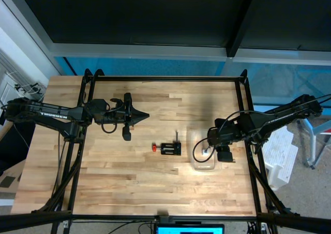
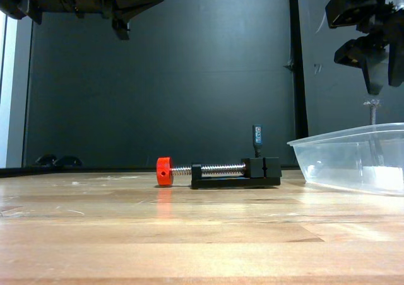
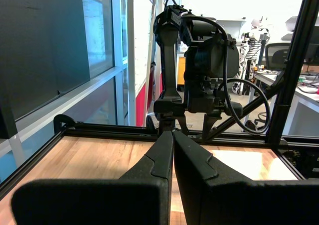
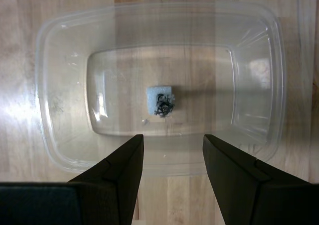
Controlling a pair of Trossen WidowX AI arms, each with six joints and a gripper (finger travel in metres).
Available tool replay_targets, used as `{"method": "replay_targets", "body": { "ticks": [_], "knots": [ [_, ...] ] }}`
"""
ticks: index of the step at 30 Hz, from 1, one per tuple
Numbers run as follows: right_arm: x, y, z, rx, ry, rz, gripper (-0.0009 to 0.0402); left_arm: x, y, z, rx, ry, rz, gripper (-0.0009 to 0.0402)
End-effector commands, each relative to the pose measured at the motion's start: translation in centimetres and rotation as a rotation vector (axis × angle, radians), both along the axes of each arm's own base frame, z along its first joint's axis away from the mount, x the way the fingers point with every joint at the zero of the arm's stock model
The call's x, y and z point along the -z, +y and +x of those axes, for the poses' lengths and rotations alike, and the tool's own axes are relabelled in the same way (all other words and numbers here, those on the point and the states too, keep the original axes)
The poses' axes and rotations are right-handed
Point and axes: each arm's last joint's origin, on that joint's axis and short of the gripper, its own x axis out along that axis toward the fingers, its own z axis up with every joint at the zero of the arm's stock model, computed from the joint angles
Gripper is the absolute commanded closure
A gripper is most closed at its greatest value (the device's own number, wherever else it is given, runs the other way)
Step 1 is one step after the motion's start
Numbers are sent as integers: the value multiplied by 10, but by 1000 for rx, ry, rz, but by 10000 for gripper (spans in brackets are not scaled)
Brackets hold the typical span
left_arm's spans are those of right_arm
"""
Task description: Pick the usb-c connector and install on the hub
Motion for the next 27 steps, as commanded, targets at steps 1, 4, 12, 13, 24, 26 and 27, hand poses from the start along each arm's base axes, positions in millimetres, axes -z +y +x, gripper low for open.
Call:
{"method": "replay_targets", "body": {
  "ticks": [1, 4, 12, 13, 24, 26, 27],
  "knots": [
    [6, 3, -1, 7, -3, -1, 216, 0, 0, 0, 0, 0, 0, 393],
    [13, 5, 1, 6, 13, -4, 203, 0, 0, 0, 0, 0, 0, 393],
    [26, 9, 12, 7, 36, -30, 193, 0, 0, 0, 0, 0, 0, 393],
    [28, 10, 14, 7, 39, -32, 193, 0, 0, 0, 0, 0, 0, 393],
    [47, 15, 25, 0, 65, -41, 193, 0, 0, 0, 0, 0, 0, 393],
    [52, 16, 26, 0, 68, -42, 194, 0, 0, 0, 0, 0, 0, 393],
    [54, 16, 27, -1, 67, -41, 193, 0, 0, 0, 0, 0, 0, 393]
  ]
}}
